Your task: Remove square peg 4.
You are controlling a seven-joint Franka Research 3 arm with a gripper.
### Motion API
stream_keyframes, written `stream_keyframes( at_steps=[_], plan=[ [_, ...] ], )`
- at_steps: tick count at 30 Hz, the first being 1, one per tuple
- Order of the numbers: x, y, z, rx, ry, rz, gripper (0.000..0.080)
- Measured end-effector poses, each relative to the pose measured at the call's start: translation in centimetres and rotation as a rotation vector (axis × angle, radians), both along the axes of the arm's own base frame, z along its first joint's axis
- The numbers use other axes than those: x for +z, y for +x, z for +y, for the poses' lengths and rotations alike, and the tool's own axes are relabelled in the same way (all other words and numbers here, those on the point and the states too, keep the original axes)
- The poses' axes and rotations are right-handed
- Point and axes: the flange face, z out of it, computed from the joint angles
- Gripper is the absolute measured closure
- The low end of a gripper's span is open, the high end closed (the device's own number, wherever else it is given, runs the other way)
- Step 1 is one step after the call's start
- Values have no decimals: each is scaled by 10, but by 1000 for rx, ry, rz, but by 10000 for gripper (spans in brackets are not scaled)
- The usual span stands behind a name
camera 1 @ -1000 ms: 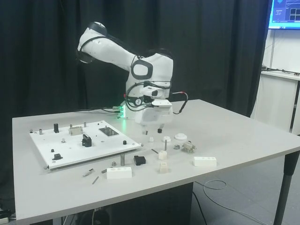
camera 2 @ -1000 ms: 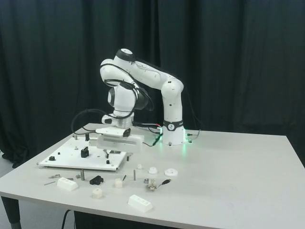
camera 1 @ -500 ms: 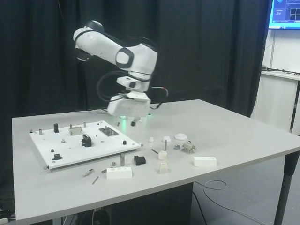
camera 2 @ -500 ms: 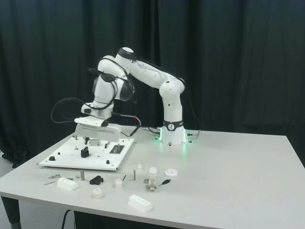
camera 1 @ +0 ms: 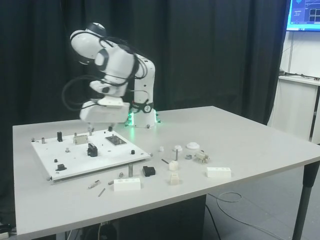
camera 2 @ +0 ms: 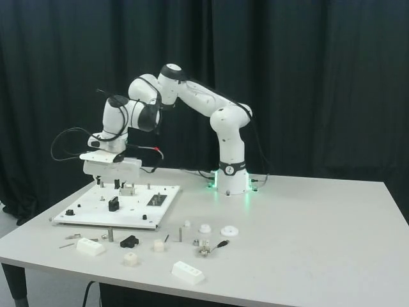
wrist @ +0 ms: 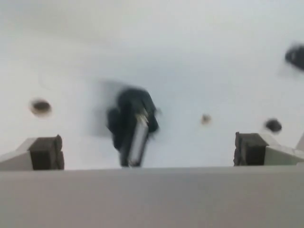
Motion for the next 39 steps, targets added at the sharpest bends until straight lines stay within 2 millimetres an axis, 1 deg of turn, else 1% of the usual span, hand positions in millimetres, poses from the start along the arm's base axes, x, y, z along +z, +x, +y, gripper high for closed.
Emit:
stream_keyframes(
  at_steps=[10, 20, 29, 39],
  plan=[
    [-15, -59, -64, -15, 48, 36, 3],
    [-32, -119, -117, -30, 85, 37, 3],
    [-44, -170, -155, -55, 109, 5, 3],
    [-49, -214, -188, -99, 116, -31, 3]
  ],
)
